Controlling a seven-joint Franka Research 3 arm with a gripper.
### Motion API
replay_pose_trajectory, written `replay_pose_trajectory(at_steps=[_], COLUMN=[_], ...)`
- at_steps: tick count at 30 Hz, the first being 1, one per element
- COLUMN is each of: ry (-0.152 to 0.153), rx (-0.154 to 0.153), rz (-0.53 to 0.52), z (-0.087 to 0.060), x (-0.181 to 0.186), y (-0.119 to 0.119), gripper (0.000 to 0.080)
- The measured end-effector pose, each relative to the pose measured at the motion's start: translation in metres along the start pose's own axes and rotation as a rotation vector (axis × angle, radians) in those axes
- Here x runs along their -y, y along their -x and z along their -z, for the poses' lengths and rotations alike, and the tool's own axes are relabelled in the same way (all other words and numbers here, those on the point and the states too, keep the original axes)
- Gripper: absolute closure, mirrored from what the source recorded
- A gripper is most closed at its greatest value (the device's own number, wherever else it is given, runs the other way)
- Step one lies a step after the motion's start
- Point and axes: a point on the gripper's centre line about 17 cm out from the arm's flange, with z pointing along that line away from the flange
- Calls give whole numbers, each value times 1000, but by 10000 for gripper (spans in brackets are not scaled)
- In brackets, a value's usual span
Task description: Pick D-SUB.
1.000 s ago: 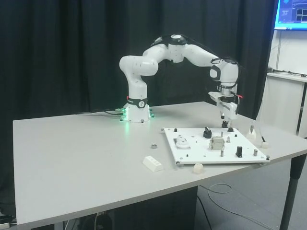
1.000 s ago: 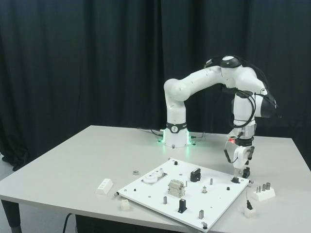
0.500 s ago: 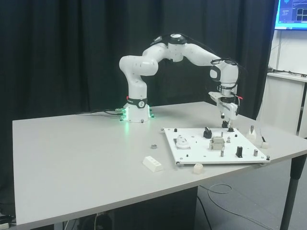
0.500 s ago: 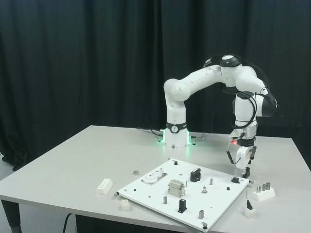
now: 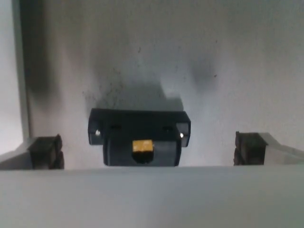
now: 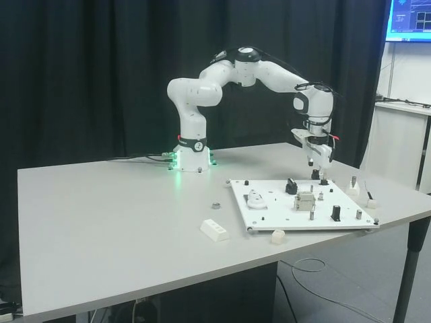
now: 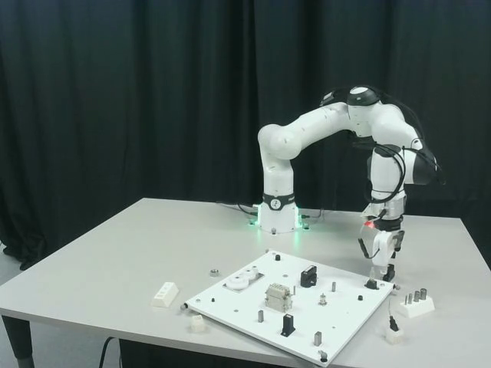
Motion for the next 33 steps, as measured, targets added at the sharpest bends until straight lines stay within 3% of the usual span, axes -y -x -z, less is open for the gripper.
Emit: replay_pose_trajectory(at_steps=[18,28,29,33], ry=[-9,-29,-31,-41], rx=[-12,-17,-16,-11], rz=[5,30,30,34], z=[-10,-21,-22,-23], x=[-2,0,0,2], y=[-4,-4,-3,-2], gripper=[3,3,86,86])
